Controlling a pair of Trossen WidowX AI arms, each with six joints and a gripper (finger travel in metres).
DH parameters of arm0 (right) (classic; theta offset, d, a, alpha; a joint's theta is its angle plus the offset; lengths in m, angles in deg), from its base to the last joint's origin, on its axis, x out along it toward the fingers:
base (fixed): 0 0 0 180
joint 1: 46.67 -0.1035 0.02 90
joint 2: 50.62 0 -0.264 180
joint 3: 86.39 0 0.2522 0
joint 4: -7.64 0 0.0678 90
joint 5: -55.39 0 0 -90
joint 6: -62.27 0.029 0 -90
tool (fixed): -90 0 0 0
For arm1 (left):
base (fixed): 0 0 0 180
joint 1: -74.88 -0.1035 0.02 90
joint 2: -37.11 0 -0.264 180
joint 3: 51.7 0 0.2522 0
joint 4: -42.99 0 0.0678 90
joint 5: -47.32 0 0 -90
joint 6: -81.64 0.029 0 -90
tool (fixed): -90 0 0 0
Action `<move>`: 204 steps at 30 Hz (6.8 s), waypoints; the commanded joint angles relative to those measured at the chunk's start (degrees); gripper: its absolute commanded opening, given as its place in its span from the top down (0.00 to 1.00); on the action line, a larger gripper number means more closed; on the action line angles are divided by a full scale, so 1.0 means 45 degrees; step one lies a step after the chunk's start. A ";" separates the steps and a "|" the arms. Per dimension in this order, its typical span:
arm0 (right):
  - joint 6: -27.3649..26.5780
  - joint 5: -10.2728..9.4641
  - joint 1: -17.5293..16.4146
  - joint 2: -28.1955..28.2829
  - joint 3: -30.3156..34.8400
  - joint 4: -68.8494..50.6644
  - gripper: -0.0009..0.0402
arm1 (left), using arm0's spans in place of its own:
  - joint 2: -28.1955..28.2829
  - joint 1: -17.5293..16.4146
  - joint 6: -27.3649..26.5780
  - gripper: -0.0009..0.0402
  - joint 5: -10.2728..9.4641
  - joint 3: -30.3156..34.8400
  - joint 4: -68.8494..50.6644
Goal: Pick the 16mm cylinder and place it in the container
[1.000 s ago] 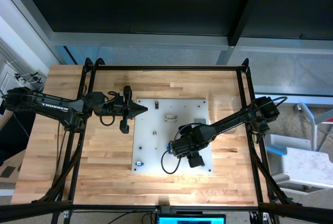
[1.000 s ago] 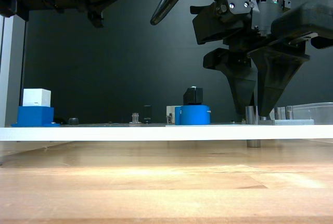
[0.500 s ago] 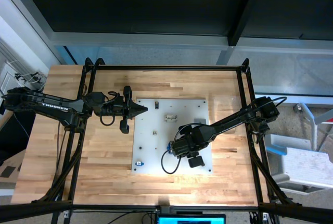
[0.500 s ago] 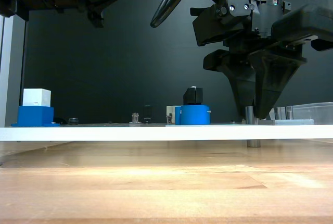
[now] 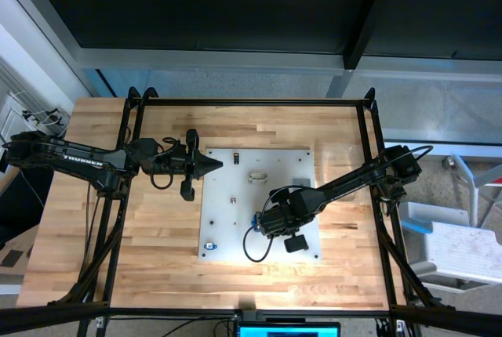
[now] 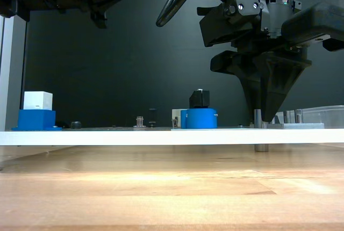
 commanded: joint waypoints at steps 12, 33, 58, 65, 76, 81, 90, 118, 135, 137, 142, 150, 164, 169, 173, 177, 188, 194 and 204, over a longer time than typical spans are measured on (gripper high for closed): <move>-0.0015 0.0063 0.0005 -0.0325 0.0185 -0.0374 0.88 | 0.0000 0.0000 0.0000 0.98 0.0005 0.0005 0.0005; 0.0005 0.0083 0.0107 -0.2244 0.0277 -0.1413 0.88 | 0.0000 -0.0005 0.0000 0.98 0.0005 0.0005 0.0005; 0.2409 0.0078 0.2064 -0.5761 -0.1409 -0.3444 0.88 | 0.0005 -0.0005 0.0000 0.98 0.0005 0.0005 0.0000; 0.3410 0.0087 0.2458 -0.7053 -0.2773 -0.3453 0.88 | 0.0000 0.0000 0.0000 0.98 0.0005 0.0005 0.0005; 0.5129 0.0092 0.2783 -0.8956 -0.4779 -0.3473 0.88 | 0.0000 0.0000 0.0000 0.98 0.0005 0.0005 0.0005; 0.5731 0.0092 0.2866 -0.9598 -0.5270 -0.3764 0.88 | 0.0000 0.0000 0.0000 0.98 0.0005 0.0005 0.0005; 0.6484 0.0073 0.3405 -1.0273 -0.5911 -0.4109 0.88 | 0.0000 0.0000 0.0000 0.98 0.0005 0.0005 0.0000; 0.4920 -0.2516 0.6819 -1.0307 -0.7728 -0.3104 0.88 | 0.0000 -0.0005 0.0000 0.98 0.0005 0.0005 0.0005; 0.4323 -0.2618 0.7543 -0.9855 -0.8301 -0.2681 0.88 | 0.0000 0.0000 0.0000 0.98 0.0005 0.0005 0.0005; 0.4337 -0.2589 0.7558 -0.9855 -0.8310 -0.2608 0.86 | 0.0000 -0.0005 0.0000 0.98 0.0005 0.0005 0.0005; 0.4444 -0.2584 0.7572 -0.9855 -0.8310 -0.2540 0.76 | 0.0000 0.0000 0.0000 0.98 0.0005 0.0005 0.0005; 0.4765 -0.2108 0.7572 -0.9855 -0.8310 -0.2438 0.60 | 0.0000 0.0000 0.0000 0.98 0.0005 0.0005 0.0000; 0.4964 -0.1817 0.7558 -0.9855 -0.8310 -0.2429 0.53 | 0.0000 0.0000 0.0000 0.98 0.0005 0.0005 0.0000; 0.4969 -0.1821 0.7553 -0.9855 -0.8310 -0.2390 0.54 | 0.0000 0.0000 0.0000 0.98 0.0005 0.0005 0.0000; 0.5008 -0.1821 0.7543 -0.9889 -0.8276 -0.2390 0.55 | 0.0000 -0.0005 0.0000 0.98 0.0005 0.0005 0.0005; 0.5051 -0.1880 0.7533 -0.9894 -0.8063 -0.2395 0.55 | 0.0000 0.0000 0.0000 0.98 0.0005 0.0005 0.0005; 0.5037 -0.1875 0.7533 -0.9894 -0.7509 -0.2414 0.55 | 0.0005 0.0000 0.0000 0.98 0.0005 0.0005 0.0005; 0.5042 -0.1860 0.7533 -0.9894 -0.7509 -0.2414 0.55 | 0.0000 -0.0005 0.0000 0.98 0.0005 0.0005 0.0000; 0.5022 -0.1865 0.7533 -0.9894 -0.7509 -0.2618 0.55 | 0.0000 -0.0005 0.0000 0.98 0.0005 0.0005 0.0005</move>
